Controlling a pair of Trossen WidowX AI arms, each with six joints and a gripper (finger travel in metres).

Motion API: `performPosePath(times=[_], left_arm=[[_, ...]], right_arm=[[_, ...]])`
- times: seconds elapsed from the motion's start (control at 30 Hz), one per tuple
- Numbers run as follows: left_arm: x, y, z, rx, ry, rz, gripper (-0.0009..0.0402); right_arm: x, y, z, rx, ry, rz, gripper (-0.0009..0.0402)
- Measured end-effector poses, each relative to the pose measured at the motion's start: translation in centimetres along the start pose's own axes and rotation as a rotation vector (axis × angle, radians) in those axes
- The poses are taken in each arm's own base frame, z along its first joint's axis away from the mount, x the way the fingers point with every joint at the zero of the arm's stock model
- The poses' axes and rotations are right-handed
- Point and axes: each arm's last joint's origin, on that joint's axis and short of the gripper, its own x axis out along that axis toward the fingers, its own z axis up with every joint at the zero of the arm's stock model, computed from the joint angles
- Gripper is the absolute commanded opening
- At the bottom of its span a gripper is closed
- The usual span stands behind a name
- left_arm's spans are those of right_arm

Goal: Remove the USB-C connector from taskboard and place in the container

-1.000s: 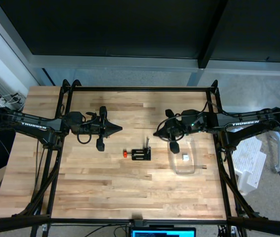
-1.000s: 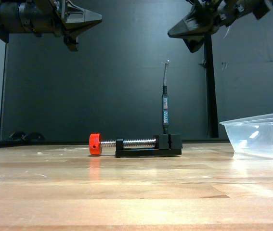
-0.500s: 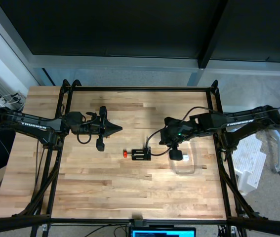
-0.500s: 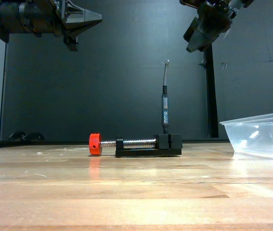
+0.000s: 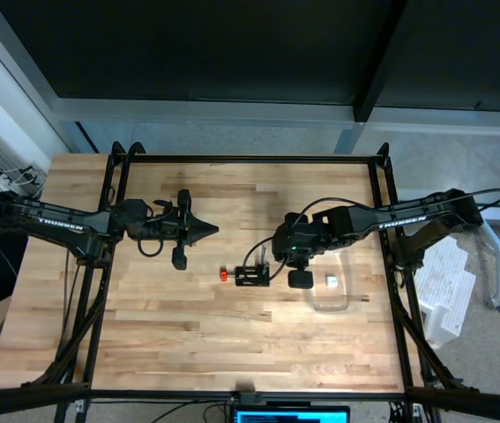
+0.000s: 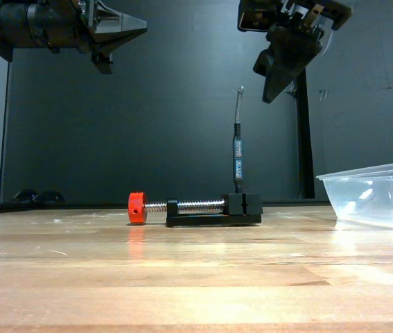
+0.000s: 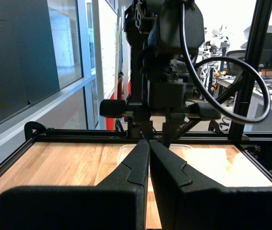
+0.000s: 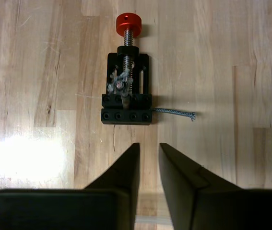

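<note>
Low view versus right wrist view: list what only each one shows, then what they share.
Only the low view: the left gripper parked high at the left; the USB-C connector standing upright in the taskboard, with the right gripper hanging just right of its top end; the side wall of the container.
Only the right wrist view: the taskboard's top face with its screw, and the open gap between the right gripper's fingers.
Both: the taskboard, its red-orange knob, the right gripper, the wooden table.
</note>
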Motion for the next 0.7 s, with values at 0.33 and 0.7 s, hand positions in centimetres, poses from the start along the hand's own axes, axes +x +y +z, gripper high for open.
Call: performPosePath(times=[0.33, 0.7], left_arm=[[0.0, 0.0, 0.0, 0.000, 0.000, 0.000, 0.0000], [0.0, 0.0, 0.0, 0.000, 0.000, 0.000, 0.0000]], right_arm=[[1.7, 0.6, 1.4, -0.001, 0.032, 0.001, 0.0152], [3.8, 1.2, 2.3, -0.011, 0.068, 0.001, 0.0153]])
